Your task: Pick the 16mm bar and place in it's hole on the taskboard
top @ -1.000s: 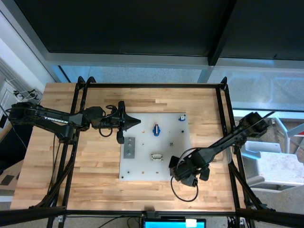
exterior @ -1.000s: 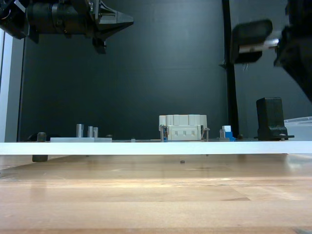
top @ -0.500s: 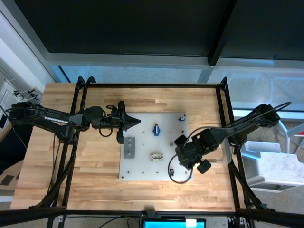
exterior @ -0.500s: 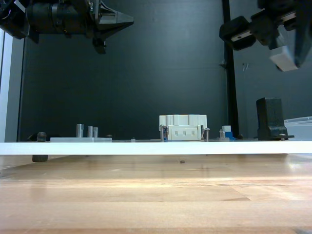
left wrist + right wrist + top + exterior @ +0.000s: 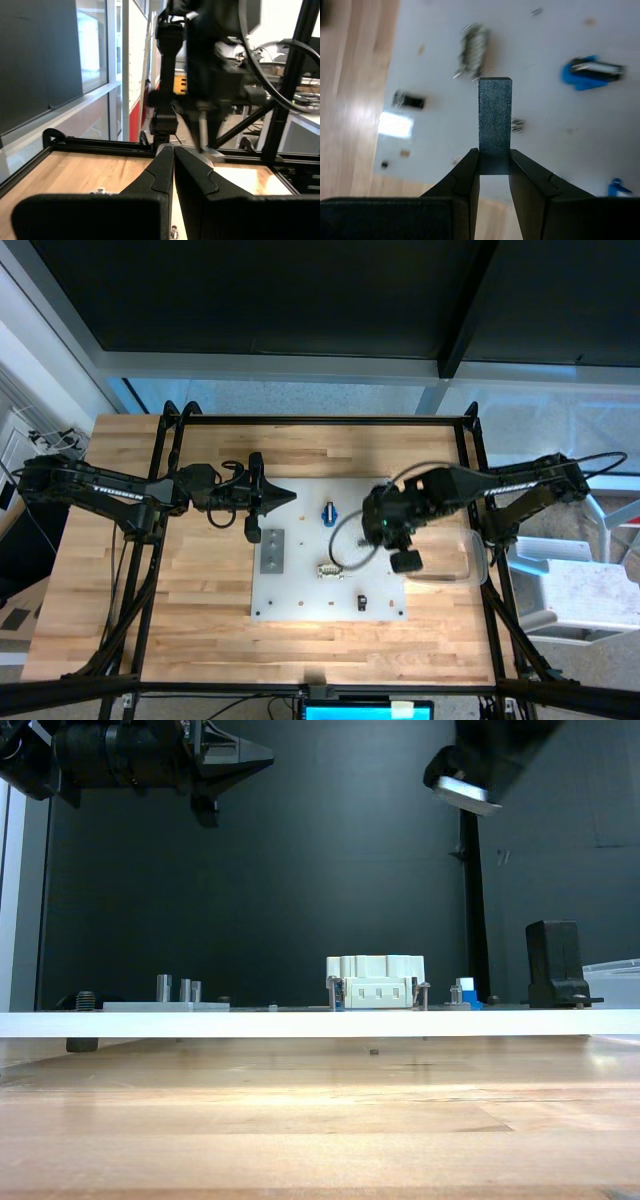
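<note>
The right gripper (image 5: 494, 156) hangs above the taskboard (image 5: 300, 590), pinching the 16mm bar (image 5: 495, 117) by one end, with the rest jutting out, clear of any seat. With so short a hold, the bar could swivel or slip between the fingers. If it arrived tilted, it would likely jam at the rim of its hole. That hole is probably in the grey block (image 5: 272, 552), though this cannot be made out. The left gripper (image 5: 283, 496), fingers pressed together on nothing, hovers just beside that block, so the two arms might collide there. White lettering on the left arm (image 5: 105, 490) reads TROSSEN; nothing else is legible.
</note>
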Controlling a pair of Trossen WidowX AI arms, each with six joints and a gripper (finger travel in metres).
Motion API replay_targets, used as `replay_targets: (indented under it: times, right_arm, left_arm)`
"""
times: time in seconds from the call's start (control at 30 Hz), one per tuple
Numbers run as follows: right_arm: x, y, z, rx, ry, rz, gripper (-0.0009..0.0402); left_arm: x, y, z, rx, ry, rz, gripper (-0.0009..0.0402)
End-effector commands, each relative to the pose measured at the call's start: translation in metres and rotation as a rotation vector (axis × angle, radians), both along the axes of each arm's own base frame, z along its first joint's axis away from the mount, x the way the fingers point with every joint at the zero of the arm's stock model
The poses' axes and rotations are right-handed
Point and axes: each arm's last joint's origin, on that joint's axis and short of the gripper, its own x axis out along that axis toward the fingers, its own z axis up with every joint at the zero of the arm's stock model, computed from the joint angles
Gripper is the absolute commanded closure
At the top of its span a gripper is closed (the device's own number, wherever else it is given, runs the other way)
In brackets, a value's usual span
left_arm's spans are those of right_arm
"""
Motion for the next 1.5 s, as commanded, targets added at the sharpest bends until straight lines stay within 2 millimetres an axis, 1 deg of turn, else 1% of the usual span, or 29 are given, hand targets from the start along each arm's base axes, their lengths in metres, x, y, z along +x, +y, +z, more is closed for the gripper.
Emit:
replay_targets:
  times: [0.03,0.17,0.3,0.37,0.43,0.53,0.7,0.8,0.9,1.0,1.2,1.33,1.5]
  right_arm:
    - [0.004,-0.014,0.010,0.008,-0.019,-0.065,0.0389]
    - [0.010,-0.027,0.021,0.006,0.000,-0.114,0.0389]
    - [0.019,-0.032,0.032,0.013,-0.018,-0.144,0.0389]
    - [0.025,-0.033,0.036,0.018,-0.022,-0.159,0.0389]
    - [0.031,-0.033,0.038,0.019,-0.023,-0.163,0.0389]
    - [0.043,-0.033,0.039,0.024,-0.019,-0.176,0.0389]
    - [0.061,-0.035,0.036,0.026,0.007,-0.199,0.0389]
    - [0.069,-0.036,0.036,0.030,0.004,-0.209,0.0389]
    - [0.076,-0.038,0.036,0.034,-0.003,-0.222,0.0389]
    - [0.081,-0.041,0.036,0.035,-0.012,-0.231,0.0389]
    - [0.090,-0.043,0.041,0.041,-0.063,-0.236,0.0389]
    - [0.095,-0.044,0.038,0.042,-0.073,-0.235,0.0389]
    - [0.105,-0.045,0.029,0.040,-0.073,-0.238,0.0389]
  left_arm:
    - [0.000,-0.002,-0.001,-0.011,0.010,-0.049,0.0393]
    - [0.000,-0.005,-0.002,-0.018,0.021,-0.163,0.0393]
    - [0.000,-0.005,-0.006,-0.085,0.066,-0.164,0.0391]
    - [0.000,-0.005,-0.008,-0.091,0.090,-0.178,0.0380]
    - [0.000,-0.006,-0.009,-0.102,0.120,-0.183,0.0358]
    - [0.002,-0.004,-0.008,-0.105,0.164,-0.136,0.0316]
    - [0.003,-0.003,-0.005,-0.069,0.164,-0.105,0.0246]
    - [0.003,-0.003,-0.004,-0.055,0.180,-0.078,0.0215]
    - [0.004,-0.003,-0.002,-0.038,0.201,-0.077,0.0194]
    - [0.005,-0.002,0.001,-0.026,0.224,-0.061,0.0184]
    - [0.006,-0.001,0.002,-0.019,0.227,-0.035,0.0182]
    - [0.008,0.000,-0.001,-0.026,0.237,-0.014,0.0182]
    - [0.008,0.000,0.000,-0.024,0.235,0.002,0.0182]
